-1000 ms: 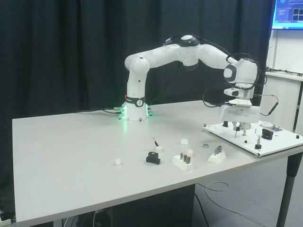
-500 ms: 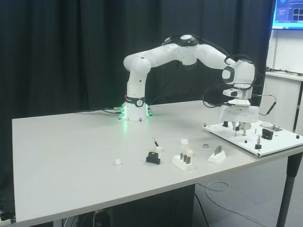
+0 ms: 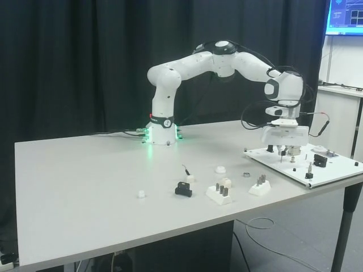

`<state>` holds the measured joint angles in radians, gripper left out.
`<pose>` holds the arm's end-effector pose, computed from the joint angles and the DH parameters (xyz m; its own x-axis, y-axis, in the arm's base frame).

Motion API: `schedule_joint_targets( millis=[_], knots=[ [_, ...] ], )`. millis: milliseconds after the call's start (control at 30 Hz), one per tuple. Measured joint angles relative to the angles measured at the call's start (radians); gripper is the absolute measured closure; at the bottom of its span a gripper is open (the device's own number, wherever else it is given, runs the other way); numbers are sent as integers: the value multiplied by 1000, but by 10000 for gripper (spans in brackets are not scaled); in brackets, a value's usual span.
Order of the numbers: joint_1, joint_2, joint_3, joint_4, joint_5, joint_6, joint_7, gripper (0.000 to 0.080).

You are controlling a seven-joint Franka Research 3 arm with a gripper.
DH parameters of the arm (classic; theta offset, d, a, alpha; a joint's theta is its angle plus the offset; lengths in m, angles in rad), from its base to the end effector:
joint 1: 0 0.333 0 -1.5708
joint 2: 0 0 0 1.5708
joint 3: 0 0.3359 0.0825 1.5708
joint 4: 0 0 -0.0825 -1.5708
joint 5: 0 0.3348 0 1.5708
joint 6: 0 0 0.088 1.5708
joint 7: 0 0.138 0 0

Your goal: Insert round peg 1.

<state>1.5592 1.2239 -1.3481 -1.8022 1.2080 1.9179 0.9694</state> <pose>0.5151 0.3247 0.2277 0.4420 -0.8930 0.0854 -0.8954 -0.4448 -0.0172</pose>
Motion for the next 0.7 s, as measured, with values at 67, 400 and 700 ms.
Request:
schedule_joint_targets(
  millis=[67,400,700],
  knots=[
    [2,0,0,-3,2,0,0,785],
    [5,0,6,-6,8,-1,12,785],
    [5,0,16,-6,18,0,21,785]
  ],
)
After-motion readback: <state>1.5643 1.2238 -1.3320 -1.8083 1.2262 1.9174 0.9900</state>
